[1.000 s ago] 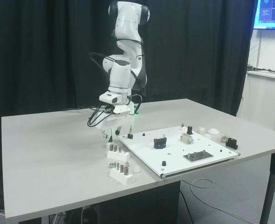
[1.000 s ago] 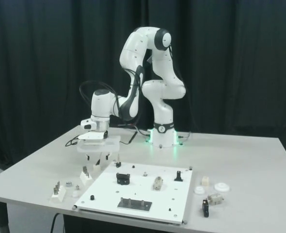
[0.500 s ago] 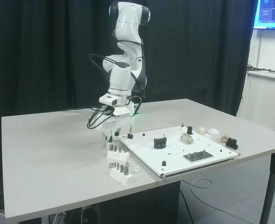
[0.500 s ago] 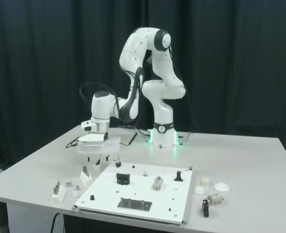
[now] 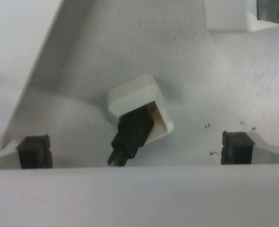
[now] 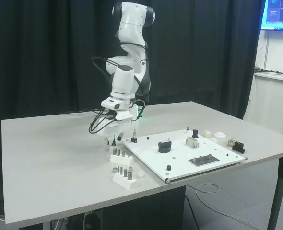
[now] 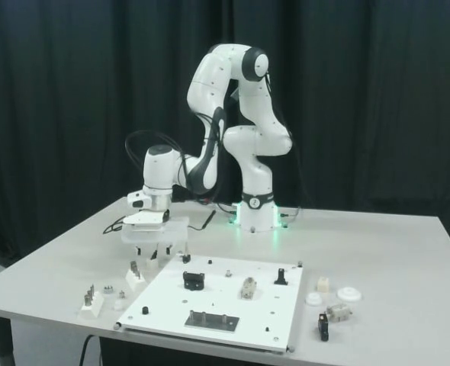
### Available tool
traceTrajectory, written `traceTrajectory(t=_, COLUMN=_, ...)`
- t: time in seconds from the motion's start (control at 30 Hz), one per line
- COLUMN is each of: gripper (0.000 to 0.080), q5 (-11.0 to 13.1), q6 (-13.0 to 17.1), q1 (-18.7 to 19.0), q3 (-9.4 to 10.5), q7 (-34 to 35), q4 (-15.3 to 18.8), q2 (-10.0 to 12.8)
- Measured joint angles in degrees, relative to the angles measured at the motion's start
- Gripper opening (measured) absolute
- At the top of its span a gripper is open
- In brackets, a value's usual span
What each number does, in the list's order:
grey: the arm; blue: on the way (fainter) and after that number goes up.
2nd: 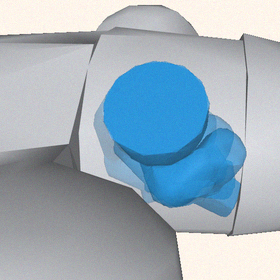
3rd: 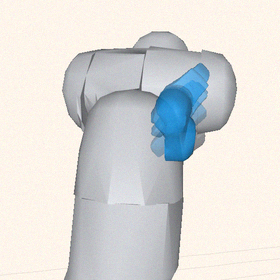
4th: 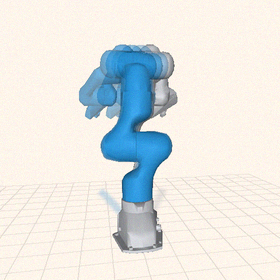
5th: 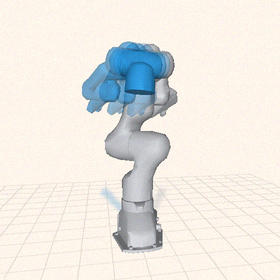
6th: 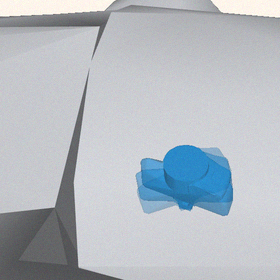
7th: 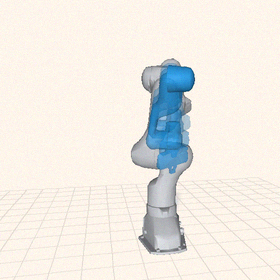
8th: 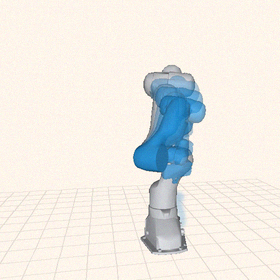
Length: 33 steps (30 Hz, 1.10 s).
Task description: Pick USB.
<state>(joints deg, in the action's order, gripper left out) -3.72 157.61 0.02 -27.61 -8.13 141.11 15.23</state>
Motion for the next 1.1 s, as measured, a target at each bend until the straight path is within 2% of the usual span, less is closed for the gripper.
traceTrajectory(t=0.13, gripper=0.08, q5=0.37, q6=0.15, q1=-0.14, q3=0.0, q7=0.0, q4=0.0, q2=0.24)
traceTrajectory(t=0.17, gripper=0.0693, q5=0.48, q6=0.2, q1=-0.16, q3=0.0, q7=0.0, q4=0.0, q2=0.29)
traceTrajectory(t=0.33, gripper=0.0693, q5=0.94, q6=0.36, q1=-0.17, q3=0.0, q7=-0.29, q4=0.0, q2=0.51)
traceTrajectory(t=0.37, gripper=0.0514, q5=1.07, q6=0.37, q1=-0.17, q3=0.0, q7=-0.35, q4=0.0, q2=0.55)
traceTrajectory(t=0.53, gripper=0.0514, q5=1.3, q6=0.4, q1=-0.17, q3=0.0, q7=-0.39, q4=0.0, q2=0.63)
traceTrajectory(t=0.57, gripper=0.0312, q5=1.33, q6=0.41, q1=-0.17, q3=0.0, q7=-0.39, q4=0.0, q2=0.63)
traceTrajectory(t=0.73, gripper=0.0312, q5=1.62, q6=0.44, q1=-0.16, q3=0.02, q7=-0.39, q4=-0.02, q2=0.63)
traceTrajectory(t=0.77, gripper=0.0134, q5=1.68, q6=0.44, q1=-0.16, q3=0.03, q7=-0.39, q4=-0.05, q2=0.63)
traceTrajectory(t=1.0, gripper=0.0134, q5=2.23, q6=0.43, q1=-0.16, q3=0.03, q7=-0.39, q4=-0.08, q2=0.63)
traceTrajectory(t=1.03, gripper=0.0072, q5=2.26, q6=0.42, q1=-0.16, q3=0.03, q7=-0.39, q4=-0.08, q2=0.63)
traceTrajectory(t=1.1, gripper=0.0072, q5=2.31, q6=0.36, q1=-0.16, q3=0.03, q7=-0.39, q4=-0.09, q2=0.63)
